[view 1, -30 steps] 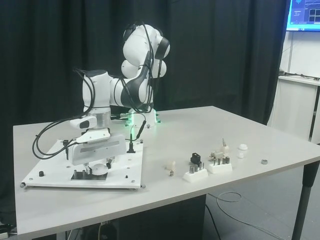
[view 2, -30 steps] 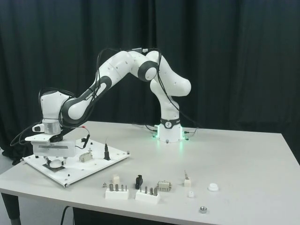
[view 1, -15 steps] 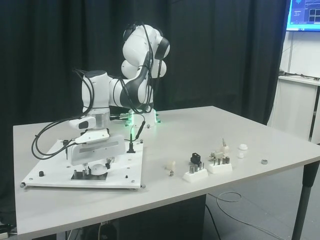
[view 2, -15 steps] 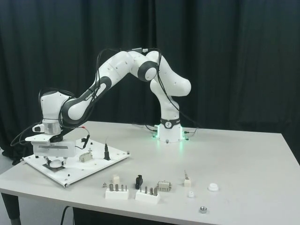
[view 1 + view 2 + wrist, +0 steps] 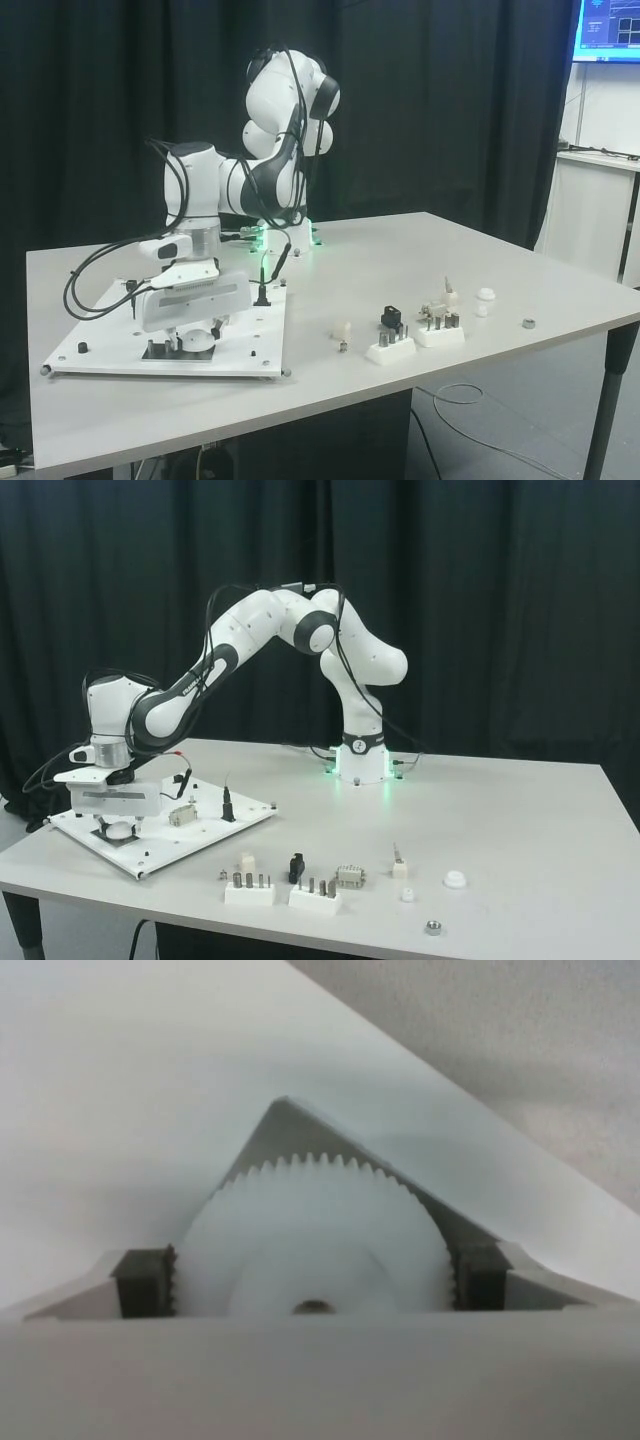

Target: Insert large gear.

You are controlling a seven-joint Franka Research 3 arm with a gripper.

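Black curtains are hanging behind the grey tabletop (image 5: pixel 520 810), and the white arm is reaching down over a white flat assembly board (image 5: pixel 110 335) lying at the tabletop's corner farthest from the loose parts.

In the wrist view, the pincer (image 5: pixel 313 1280) is clamping the large white toothed plastic gear (image 5: pixel 320 1235) by its rim, one dark finger pad (image 5: pixel 143 1282) pressing each side of the toothed edge. The gear is hanging low over a dark grey fixture plate (image 5: pixel 290 1130) set in the board, and in the first room view the gear (image 5: pixel 197 339) is sitting just at the level of that plate among short dark pegs. Whether the bore is already engaging a shaft is not visible.

Beyond the board, two small white holder blocks carrying dark pegs (image 5: pixel 250 891) are standing near the tabletop's front edge, with a small white round cap (image 5: pixel 455 879) and a dark metal nut (image 5: pixel 433 927) further along.

Judging from this, the risk is misalignment: if the bore is sitting off the shaft, pressing down could be jamming the gear or tilting it in the pads. Its teeth could also be clashing with a neighbouring gear, stopping it from seating.
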